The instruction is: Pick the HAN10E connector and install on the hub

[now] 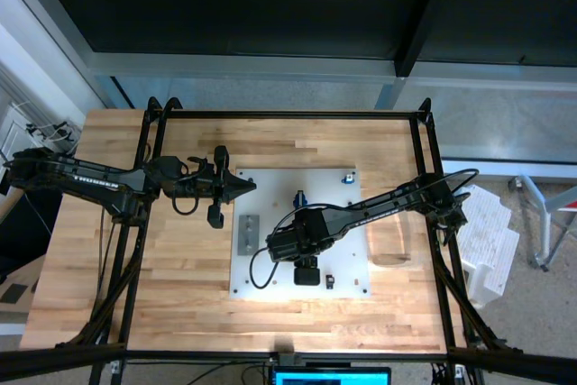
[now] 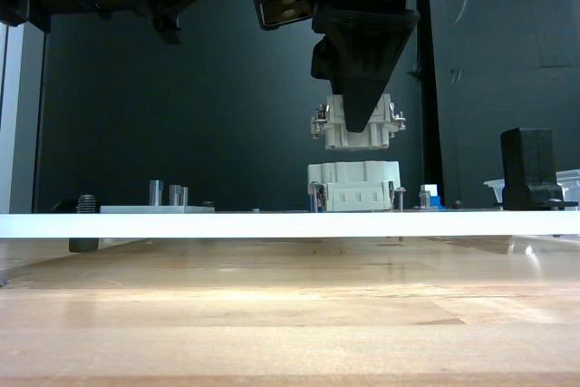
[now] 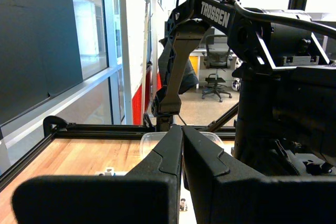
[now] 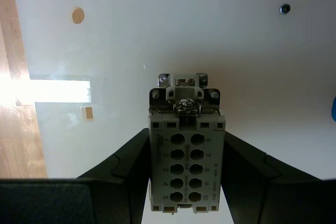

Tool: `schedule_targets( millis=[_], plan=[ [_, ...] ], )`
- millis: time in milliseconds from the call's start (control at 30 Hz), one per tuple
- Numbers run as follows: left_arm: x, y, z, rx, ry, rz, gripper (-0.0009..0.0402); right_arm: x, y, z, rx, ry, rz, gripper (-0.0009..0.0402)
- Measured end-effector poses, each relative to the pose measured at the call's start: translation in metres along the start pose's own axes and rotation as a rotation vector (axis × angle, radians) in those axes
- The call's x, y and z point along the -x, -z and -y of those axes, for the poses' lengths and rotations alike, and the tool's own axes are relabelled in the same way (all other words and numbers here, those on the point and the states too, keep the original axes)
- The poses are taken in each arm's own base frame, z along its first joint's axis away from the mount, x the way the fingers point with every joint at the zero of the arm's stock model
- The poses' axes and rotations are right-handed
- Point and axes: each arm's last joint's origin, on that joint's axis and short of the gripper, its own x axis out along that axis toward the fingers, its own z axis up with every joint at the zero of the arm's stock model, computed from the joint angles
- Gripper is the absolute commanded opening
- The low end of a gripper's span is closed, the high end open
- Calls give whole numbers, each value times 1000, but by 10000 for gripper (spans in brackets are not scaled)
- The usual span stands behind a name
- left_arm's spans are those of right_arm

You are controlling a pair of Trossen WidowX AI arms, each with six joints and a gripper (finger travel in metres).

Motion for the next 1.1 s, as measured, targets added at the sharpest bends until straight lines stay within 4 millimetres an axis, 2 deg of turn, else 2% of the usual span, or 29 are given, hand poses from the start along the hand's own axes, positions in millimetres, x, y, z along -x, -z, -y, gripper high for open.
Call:
schedule_targets(
  millis=[1100],
  plan=[
    [0,0,0,0,0,0,0,-12,1,4,8,3,2,7]
  ],
)
